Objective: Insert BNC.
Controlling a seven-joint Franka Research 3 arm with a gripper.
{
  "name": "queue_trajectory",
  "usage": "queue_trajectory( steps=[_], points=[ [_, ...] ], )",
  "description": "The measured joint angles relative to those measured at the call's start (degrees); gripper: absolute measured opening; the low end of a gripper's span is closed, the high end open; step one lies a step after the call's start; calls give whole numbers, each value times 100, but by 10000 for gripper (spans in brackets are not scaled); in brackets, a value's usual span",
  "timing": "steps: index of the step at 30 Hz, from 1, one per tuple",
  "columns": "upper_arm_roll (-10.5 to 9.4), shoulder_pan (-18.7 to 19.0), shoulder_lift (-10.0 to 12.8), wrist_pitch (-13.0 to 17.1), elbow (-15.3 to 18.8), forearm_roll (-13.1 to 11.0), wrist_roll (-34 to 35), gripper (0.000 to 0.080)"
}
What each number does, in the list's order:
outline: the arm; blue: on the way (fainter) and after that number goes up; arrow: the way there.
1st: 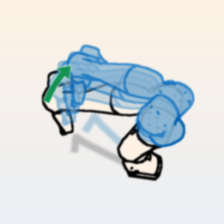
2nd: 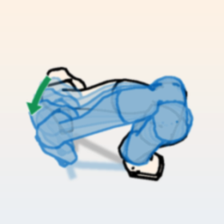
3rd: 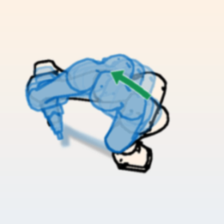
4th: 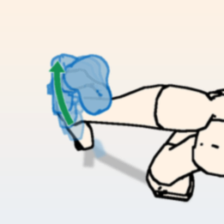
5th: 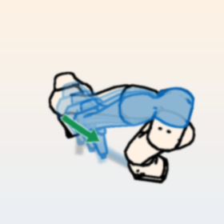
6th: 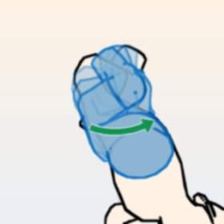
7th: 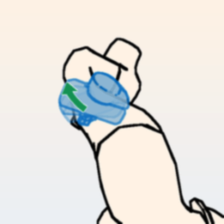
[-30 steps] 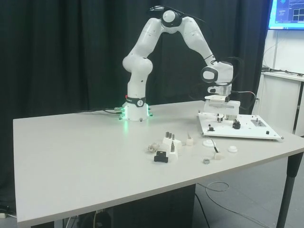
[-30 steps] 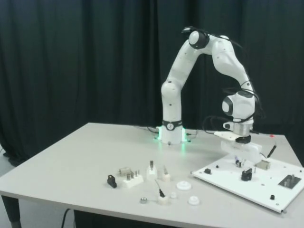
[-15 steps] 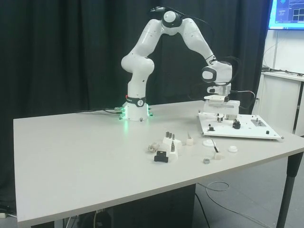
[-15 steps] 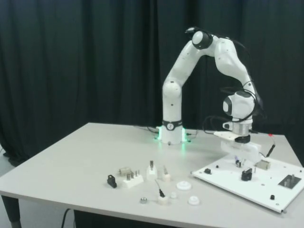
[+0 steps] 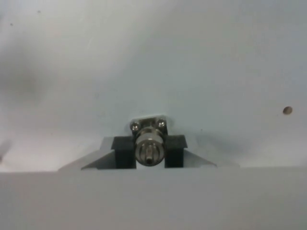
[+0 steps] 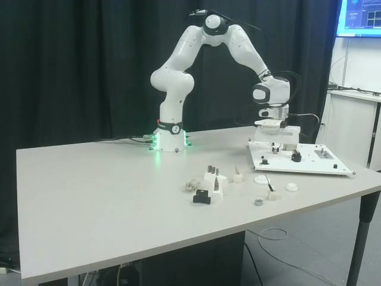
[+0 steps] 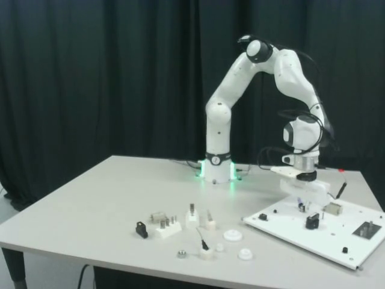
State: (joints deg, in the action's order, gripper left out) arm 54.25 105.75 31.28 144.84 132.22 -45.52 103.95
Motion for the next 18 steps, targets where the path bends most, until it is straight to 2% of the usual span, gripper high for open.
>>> queue_trajectory(
  steps=[11, 18],
  points=[
    [159, 162, 104, -30, 26, -369, 9, 125],
    [205, 212, 129, -30, 40, -474, 91, 125]
  ],
)
